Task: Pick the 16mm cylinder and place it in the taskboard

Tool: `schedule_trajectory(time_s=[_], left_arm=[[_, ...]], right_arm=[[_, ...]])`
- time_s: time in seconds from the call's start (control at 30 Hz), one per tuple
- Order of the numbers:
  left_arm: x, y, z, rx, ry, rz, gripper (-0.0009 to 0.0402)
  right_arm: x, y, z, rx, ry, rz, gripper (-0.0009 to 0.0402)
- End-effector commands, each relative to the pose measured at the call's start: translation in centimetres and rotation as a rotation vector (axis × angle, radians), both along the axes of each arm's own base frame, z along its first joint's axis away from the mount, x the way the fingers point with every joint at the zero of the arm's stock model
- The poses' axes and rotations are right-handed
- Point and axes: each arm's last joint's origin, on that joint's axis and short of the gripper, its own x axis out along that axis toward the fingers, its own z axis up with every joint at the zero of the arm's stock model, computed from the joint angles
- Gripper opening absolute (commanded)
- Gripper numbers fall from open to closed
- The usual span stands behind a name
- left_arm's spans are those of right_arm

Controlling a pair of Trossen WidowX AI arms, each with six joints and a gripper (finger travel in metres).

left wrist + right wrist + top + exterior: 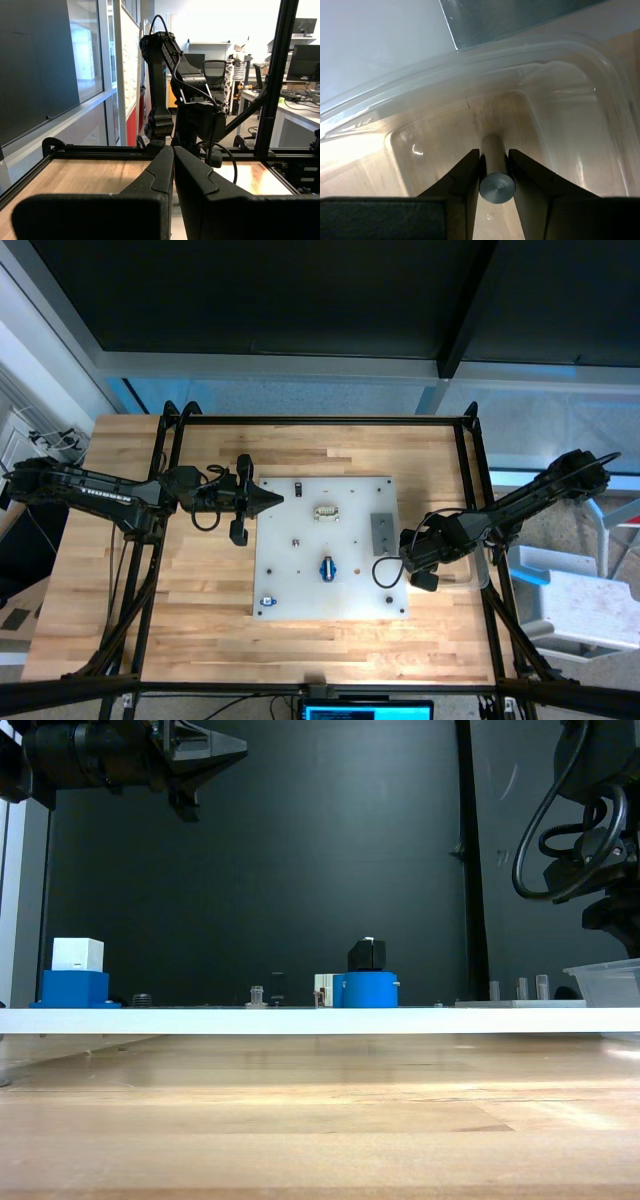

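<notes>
Right gripper point(493, 157) clamped on 16mm cylinder point(497, 187) over tray point(598, 59); I'd lift, carry to taskboard point(300, 585) next; left gripper point(268, 498) closed, hovering at board edge

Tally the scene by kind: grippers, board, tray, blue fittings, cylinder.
taskboard: 1
clear tray: 1
grippers: 2, left gripper shut, raised by the taskboard's left edge; right gripper over the clear tray
blue fittings: 2, large blue fitting, small blue fitting
16mm cylinder: 1, clamped by the right gripper
Total: 7
</notes>
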Motion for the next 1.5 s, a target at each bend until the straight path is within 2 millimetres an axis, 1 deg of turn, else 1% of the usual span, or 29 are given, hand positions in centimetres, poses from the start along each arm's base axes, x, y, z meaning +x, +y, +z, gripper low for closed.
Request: schedule_trajectory(time_s=[0.03,0.43,0.6,0.7,0.93,1.5], left_arm=[[0.0,0.0,0.0,0.000,0.000,0.000,0.0000],[0.0,0.0,0.0,0.000,0.000,0.000,0.0000],[0.0,0.0,0.0,0.000,0.000,0.000,0.0000],[0.0,0.0,0.0,0.000,0.000,0.000,0.0000],[0.0,0.0,0.0,0.000,0.000,0.000,0.0000],[0.0,0.0,0.0,0.000,0.000,0.000,0.0000]], right_arm=[[0.0,0.0,0.0,0.001,0.000,0.001,0.0064],[0.0,0.0,0.0,0.001,0.000,0.000,0.0022],[0.1,0.0,0.1,0.003,-0.004,0.001,0.0014],[0.3,0.1,0.6,0.008,-0.013,0.000,0.0013],[0.6,0.2,2.4,0.005,-0.010,0.004,0.0013],[1.2,0.5,8.9,0.000,-0.006,0.025,0.0013]])
